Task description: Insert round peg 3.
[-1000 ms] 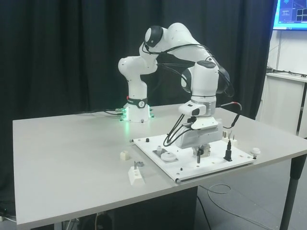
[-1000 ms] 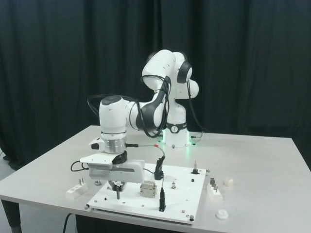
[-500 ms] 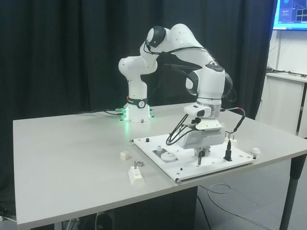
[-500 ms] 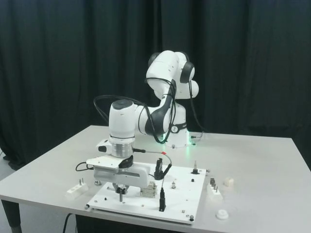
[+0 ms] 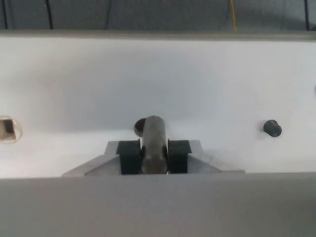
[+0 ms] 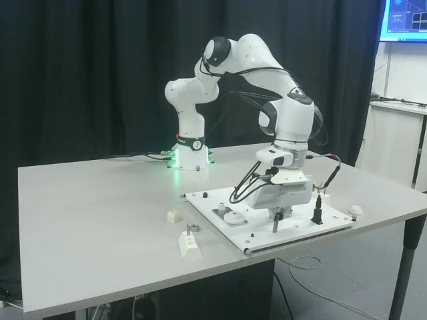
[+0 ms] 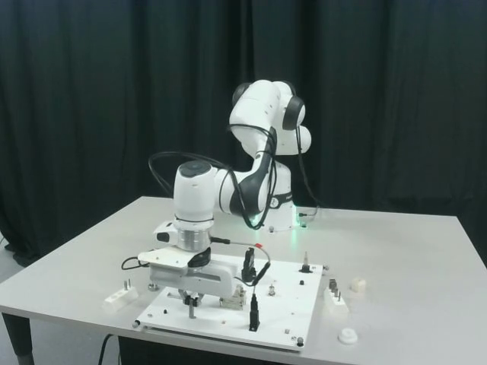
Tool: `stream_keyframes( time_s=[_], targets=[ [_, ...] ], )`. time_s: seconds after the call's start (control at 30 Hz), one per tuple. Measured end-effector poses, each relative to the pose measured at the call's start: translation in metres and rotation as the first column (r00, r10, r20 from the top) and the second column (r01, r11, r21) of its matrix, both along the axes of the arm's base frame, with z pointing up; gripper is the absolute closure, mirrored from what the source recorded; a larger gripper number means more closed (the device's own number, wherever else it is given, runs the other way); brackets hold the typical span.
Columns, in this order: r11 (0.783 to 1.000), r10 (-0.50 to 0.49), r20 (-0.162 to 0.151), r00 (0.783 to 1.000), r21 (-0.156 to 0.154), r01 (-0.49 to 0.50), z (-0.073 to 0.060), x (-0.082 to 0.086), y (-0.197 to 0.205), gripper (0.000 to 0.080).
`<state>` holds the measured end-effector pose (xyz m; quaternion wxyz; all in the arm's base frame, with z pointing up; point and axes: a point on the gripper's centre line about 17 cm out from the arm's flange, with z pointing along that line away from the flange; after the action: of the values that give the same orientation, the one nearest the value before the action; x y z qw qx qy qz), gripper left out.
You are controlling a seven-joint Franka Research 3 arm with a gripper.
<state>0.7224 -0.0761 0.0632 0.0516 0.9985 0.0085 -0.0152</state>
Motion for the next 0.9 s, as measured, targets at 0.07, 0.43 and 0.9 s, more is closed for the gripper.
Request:
stream_keyframes(
  time_s=[0.07,0.43,0.9],
  targets=[
    [1.000,-0.002,-0.002,1.000,0.000,0.002,-0.0010,-0.0011,-0.0014,0.0690],
    [1.000,-0.003,-0.007,1.000,0.004,0.003,-0.0028,-0.0036,-0.0005,0.0690],
    [1.000,0.005,-0.005,1.000,0.010,-0.005,-0.0034,-0.0032,0.0043,0.0690]
  ],
)
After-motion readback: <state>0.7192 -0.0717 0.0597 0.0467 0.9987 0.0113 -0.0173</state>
